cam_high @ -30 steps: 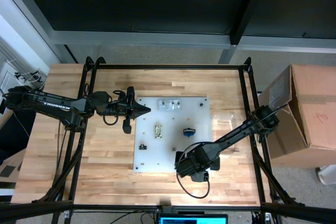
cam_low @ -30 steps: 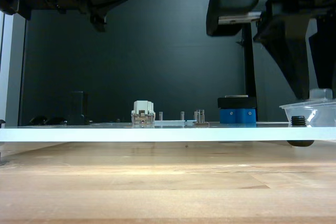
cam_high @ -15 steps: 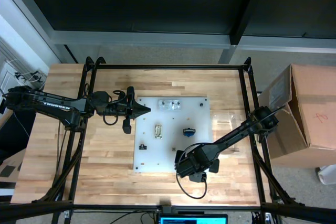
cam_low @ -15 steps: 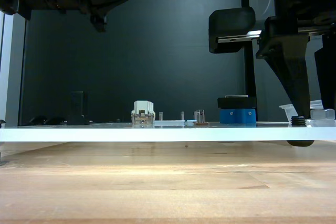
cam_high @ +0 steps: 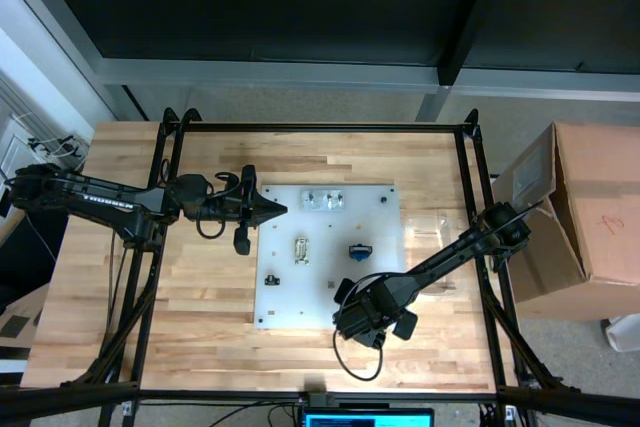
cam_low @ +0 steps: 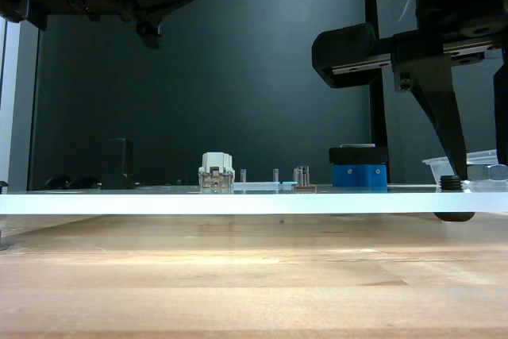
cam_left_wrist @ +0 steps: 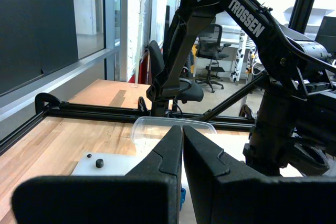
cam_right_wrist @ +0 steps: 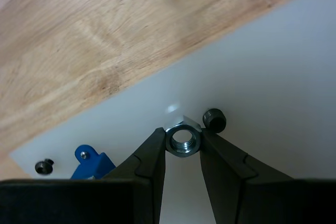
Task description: Pick the M12 nut and place it on its threads and fasten
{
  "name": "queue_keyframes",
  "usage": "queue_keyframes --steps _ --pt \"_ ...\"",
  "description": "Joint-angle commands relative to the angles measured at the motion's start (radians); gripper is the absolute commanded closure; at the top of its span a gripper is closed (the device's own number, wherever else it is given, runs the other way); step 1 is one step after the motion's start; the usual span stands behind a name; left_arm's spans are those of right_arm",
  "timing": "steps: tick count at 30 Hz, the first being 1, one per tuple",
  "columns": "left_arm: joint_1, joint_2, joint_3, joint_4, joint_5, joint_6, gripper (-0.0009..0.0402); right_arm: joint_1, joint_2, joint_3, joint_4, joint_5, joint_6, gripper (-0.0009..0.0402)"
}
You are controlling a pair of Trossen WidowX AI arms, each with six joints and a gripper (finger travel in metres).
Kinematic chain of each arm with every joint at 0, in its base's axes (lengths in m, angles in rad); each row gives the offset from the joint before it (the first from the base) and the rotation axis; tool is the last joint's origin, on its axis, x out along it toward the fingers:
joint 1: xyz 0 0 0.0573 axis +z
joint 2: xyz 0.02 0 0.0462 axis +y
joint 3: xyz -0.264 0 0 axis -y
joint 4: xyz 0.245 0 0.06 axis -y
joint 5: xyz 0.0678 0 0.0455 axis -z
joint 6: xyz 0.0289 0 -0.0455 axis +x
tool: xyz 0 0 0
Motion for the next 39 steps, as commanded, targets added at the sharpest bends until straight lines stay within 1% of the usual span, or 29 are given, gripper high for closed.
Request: queue_keyframes --steps 1,27,35,37,39 --pt "0.0 0.0 0.0 0.0 0.0 0.0 0.0393 0.0 0.0 0.0 0.003 0.004 0.08 0.0393" --pt "0.0 0.0 0.0 0.0 0.0 0.0 0.0393 0.0 0.0 0.0 0.007 0.003 0.75 0.0393" --pt "0.0 0.0 0.0 0.0 0.0 0.0 0.0393 0.0 -0.001 0.0 0.007 0.003 0.756 0.0393" --pt "0.0 0.0 0.0 0.0 0.0 0.0 0.0393 0.0 -0.007 0.002 0.007 0.003 0.696 0.0393" --pt "0.0 0.0 0.0 0.0 0.0 0.0 0.0393 0.002 -0.019 0.008 0.005 0.003 0.586 0.0393"
